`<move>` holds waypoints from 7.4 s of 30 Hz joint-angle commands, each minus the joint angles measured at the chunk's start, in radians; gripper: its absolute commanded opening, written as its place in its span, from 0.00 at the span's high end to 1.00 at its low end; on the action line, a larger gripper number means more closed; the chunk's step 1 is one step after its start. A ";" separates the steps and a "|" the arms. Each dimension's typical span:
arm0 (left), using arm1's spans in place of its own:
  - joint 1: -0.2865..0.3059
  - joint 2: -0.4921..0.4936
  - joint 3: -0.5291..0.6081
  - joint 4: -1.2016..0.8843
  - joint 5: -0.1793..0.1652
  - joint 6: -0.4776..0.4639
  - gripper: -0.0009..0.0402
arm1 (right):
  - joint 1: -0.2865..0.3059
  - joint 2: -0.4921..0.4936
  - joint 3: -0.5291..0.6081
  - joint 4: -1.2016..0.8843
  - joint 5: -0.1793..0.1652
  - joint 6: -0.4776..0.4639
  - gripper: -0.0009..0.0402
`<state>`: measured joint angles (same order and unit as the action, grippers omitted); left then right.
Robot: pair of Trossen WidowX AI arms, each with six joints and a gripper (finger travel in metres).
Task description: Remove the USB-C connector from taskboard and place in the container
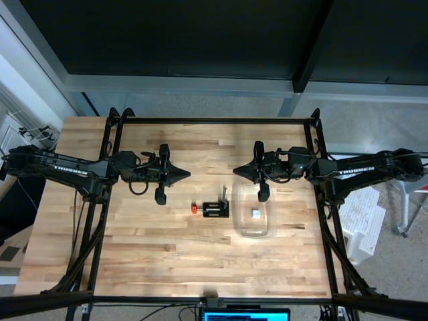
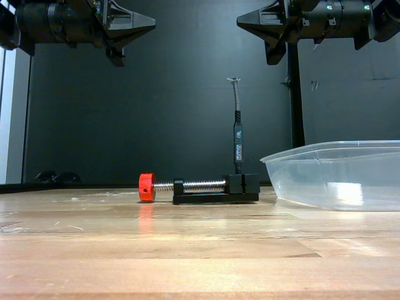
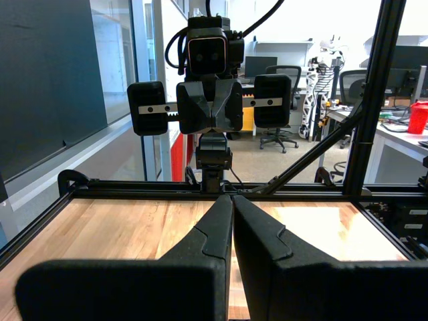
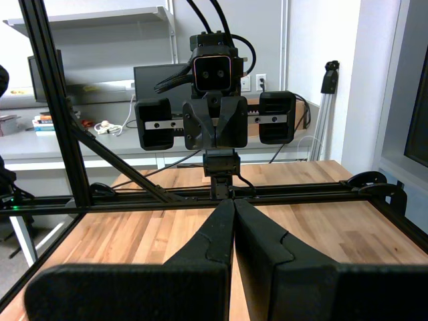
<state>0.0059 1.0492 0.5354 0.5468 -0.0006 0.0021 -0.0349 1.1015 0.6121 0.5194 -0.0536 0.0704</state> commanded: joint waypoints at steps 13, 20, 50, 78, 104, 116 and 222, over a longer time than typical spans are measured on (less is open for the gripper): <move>0.000 0.000 0.000 0.000 0.000 0.000 0.98 | 0.000 0.000 0.000 0.000 0.000 0.000 0.98; 0.001 0.000 0.000 0.000 0.000 0.000 0.98 | 0.000 0.000 0.000 0.002 0.002 -0.003 0.98; 0.000 0.000 0.000 0.000 0.000 0.000 0.98 | 0.119 0.136 0.394 -0.975 0.114 -0.014 0.98; 0.000 0.000 0.000 0.000 0.000 0.000 0.98 | 0.173 0.515 0.755 -1.370 0.166 0.077 0.70; 0.000 0.000 0.000 0.001 0.000 0.000 0.98 | 0.212 0.708 0.828 -1.341 0.167 0.054 0.63; 0.000 0.000 0.000 0.001 0.000 0.000 0.98 | 0.212 0.723 0.819 -1.317 0.166 0.031 0.68; 0.001 0.000 0.000 0.001 0.000 0.000 0.98 | 0.234 0.391 0.440 -1.381 0.193 0.127 0.75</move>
<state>0.0063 1.0489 0.5354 0.5472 -0.0010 0.0017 0.1978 1.4918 1.0496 -0.8604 0.1390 0.1970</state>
